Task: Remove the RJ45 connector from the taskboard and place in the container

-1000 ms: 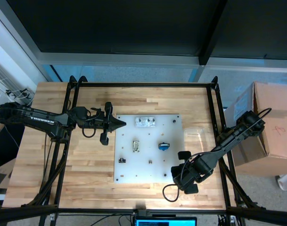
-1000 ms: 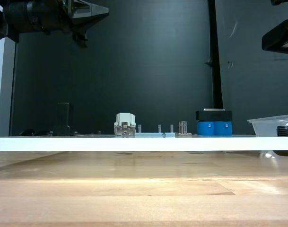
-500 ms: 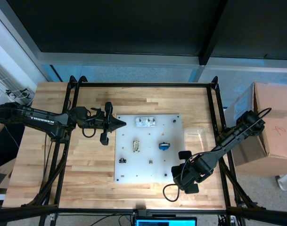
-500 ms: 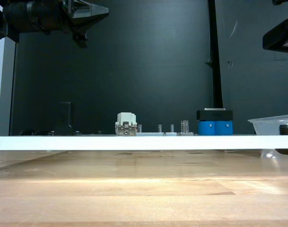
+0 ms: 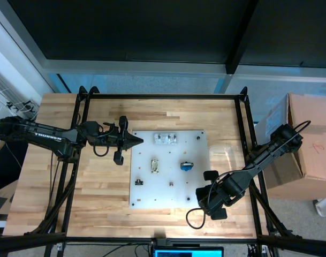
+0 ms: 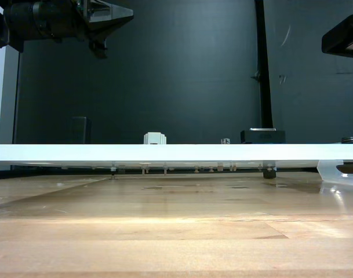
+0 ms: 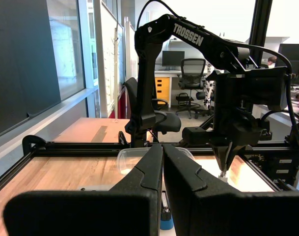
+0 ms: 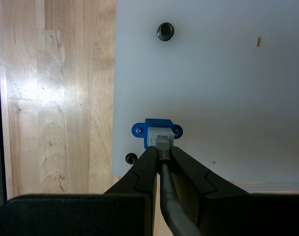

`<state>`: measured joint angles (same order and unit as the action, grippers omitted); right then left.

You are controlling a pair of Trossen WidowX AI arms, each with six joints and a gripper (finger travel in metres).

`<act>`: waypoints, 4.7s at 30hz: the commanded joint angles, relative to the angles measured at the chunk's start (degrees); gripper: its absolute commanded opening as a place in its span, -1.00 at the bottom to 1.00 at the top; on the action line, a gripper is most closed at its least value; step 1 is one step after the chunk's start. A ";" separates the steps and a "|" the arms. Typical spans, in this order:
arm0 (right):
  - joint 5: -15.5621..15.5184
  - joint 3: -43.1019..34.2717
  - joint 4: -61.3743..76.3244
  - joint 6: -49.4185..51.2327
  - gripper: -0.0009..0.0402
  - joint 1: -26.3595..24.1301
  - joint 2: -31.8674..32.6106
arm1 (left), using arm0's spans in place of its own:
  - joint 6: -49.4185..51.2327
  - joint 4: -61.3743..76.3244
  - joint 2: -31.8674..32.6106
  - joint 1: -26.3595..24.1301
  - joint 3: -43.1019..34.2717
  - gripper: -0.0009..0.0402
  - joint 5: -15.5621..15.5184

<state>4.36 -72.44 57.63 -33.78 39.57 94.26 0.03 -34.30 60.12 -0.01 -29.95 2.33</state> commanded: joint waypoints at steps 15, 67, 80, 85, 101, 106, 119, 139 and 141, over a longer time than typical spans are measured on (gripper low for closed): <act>0.04 2.12 -3.43 -0.24 -0.96 0.02 0.02 | -0.02 -0.02 0.00 0.02 0.00 -0.96 0.00; 2.08 6.03 -8.57 -2.75 -0.13 0.96 -0.17 | -0.02 -0.02 0.00 0.00 0.00 -0.96 0.00; 2.05 7.69 -10.32 -3.26 -0.24 1.57 -0.42 | -0.02 -0.02 0.00 0.02 0.00 -0.96 0.00; 3.34 6.88 -9.92 -3.28 -0.30 1.68 -1.62 | -0.02 -0.02 0.00 0.02 0.00 -0.96 0.00; 3.58 8.37 -10.43 -3.50 -0.31 2.21 -1.90 | -0.02 -0.02 0.00 0.00 0.00 -0.96 0.00; 3.56 8.63 -10.64 -3.50 -0.31 2.23 -1.90 | -0.02 -0.02 0.00 0.00 0.00 -0.96 0.00; 3.26 9.66 -12.33 -3.48 -0.68 2.32 -1.90 | -0.02 -0.02 0.00 0.02 0.00 -0.96 0.00; 3.30 7.72 -9.97 -3.28 -0.96 2.32 -2.36 | -0.02 -0.02 0.00 0.00 0.00 -0.96 0.00; 3.58 6.95 -8.46 -3.28 -0.96 2.32 -2.62 | -0.02 -0.02 0.00 0.02 0.00 -0.96 0.00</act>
<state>7.27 -64.66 48.93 -36.97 41.87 92.18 0.03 -34.33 60.12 -0.01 -29.95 2.31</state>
